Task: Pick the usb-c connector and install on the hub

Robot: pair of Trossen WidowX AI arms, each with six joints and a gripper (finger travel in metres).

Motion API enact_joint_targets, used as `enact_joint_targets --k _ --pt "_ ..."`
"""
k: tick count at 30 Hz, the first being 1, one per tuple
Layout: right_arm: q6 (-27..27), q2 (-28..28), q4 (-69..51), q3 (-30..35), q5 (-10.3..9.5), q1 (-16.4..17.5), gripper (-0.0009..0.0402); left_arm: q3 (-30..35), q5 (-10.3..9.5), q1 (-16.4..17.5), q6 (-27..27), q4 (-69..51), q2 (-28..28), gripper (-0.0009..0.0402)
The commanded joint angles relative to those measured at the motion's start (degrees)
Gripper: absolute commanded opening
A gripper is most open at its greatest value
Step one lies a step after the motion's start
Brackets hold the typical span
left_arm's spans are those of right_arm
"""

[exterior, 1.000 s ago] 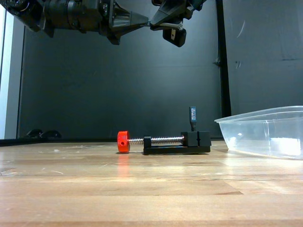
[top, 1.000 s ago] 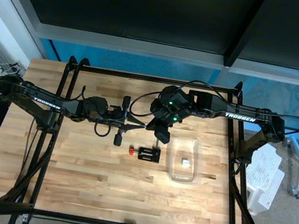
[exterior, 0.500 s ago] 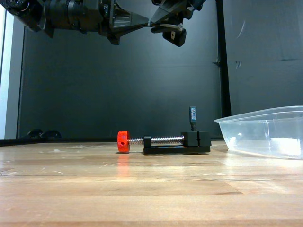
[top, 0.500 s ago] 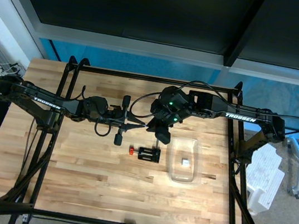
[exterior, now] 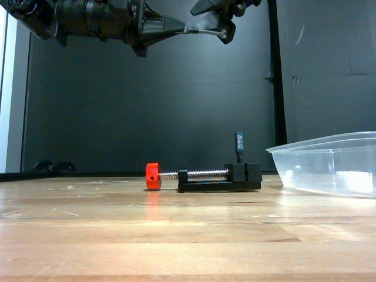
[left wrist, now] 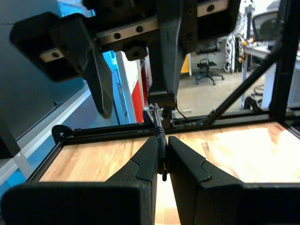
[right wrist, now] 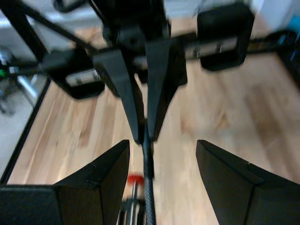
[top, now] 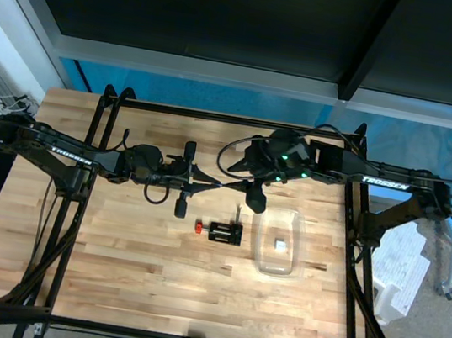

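My left gripper (top: 220, 185) (exterior: 184, 27) (left wrist: 161, 139) hangs high over the table's middle. It is shut on the usb-c connector (left wrist: 162, 157) (exterior: 205, 32), a thin dark-grey and silvery piece that sticks out past its tips. My right gripper (right wrist: 162, 143) (top: 250, 181) faces it tip to tip and is open. The connector's free end (right wrist: 148, 187) lies between the spread fingers and touches neither. The hub (top: 222, 232) (exterior: 214, 175), a black block with a red-orange knob (exterior: 153, 175), lies on the wood below them. A small dark piece (exterior: 238, 144) stands upright on its right end.
A clear plastic tray (top: 263, 260) (exterior: 329, 161) sits right of the hub with a small white thing (top: 280, 244) inside. Black frame rails (top: 89, 200) run along the table's left and right sides.
My right gripper has drawn back to the right, away from the left gripper's tips. The connector stays in the left gripper, which has not moved.
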Motion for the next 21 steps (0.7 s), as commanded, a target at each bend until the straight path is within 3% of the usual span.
enact_joint_targets --k 1,4,10,21 --pt "0.9 -3.4 10.5 -5.7 0.42 0.5 0.0197 0.0 -0.5 0.2 -2.1 2.2 0.0 0.0" --pt "1.6 -5.5 15.6 -9.5 2.01 0.6 0.0197 0.0 -0.79 0.3 -3.2 3.9 0.0 0.0" --pt "3.1 -6.0 21.9 -13.7 1.77 1.3 0.0197 0.0 -2.86 0.3 -4.2 7.1 0.0 0.0" --pt "3.0 -6.0 26.1 -15.7 1.75 1.6 0.0196 0.0 -2.82 0.3 -5.6 10.2 0.0 0.0001"
